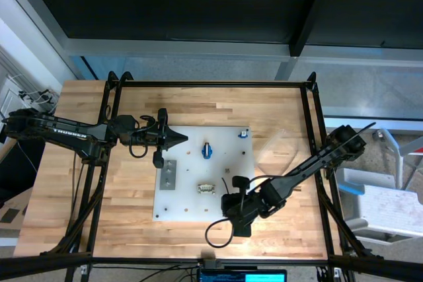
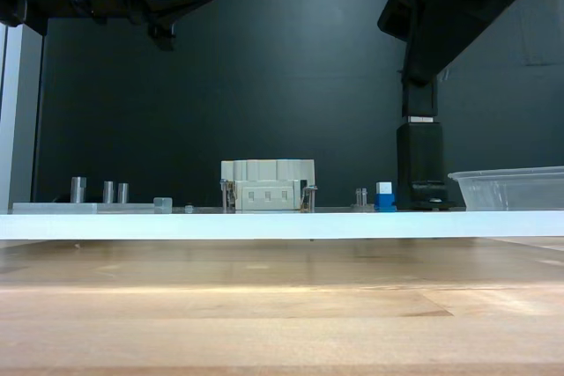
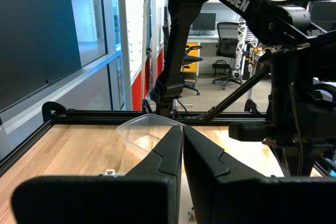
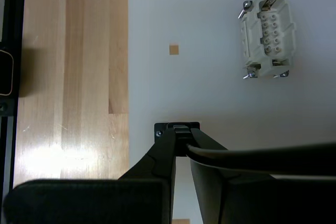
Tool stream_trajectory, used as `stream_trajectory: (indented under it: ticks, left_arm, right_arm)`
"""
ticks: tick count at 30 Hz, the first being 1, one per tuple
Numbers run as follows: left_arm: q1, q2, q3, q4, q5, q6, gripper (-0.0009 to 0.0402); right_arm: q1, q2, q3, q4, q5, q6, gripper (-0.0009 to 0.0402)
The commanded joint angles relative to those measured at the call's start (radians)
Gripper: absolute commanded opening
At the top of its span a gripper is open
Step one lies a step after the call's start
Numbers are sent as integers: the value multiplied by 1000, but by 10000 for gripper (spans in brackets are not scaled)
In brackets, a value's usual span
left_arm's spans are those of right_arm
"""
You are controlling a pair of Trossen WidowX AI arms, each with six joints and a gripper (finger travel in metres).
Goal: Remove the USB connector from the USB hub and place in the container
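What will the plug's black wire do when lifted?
Probably droop and swing: the USB connector has a thin cable curving loosely past the right gripper, shut on it at the USB hub. It looks tiny, so likely light. The left gripper hangs shut above the board, far left.

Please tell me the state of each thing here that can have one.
Connector: plugged in the hub, gripped.
Hub: on the board, port occupied.
Container: upright, empty.
Left gripper: shut, raised above the board.
Right gripper: shut on the connector, down at the hub.
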Motion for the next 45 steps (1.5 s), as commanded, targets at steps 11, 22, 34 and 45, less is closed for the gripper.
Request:
stream_trajectory:
  ticks: [11,22,34,45]
  left_arm:
    - [0,0,0,0,0,0,1]
    - [0,0,0,0,0,0,1]
    - [0,0,0,0,0,0,1]
    - [0,0,0,1,0,0,1]
  right_arm:
    - [14,-44,-80,91,35,1,0]
    - [5,-8,5,-10,10,-34,0]
    - [-26,81,191,-183,-43,-86,0]
    - [-36,108,236,-219,-63,-74,0]
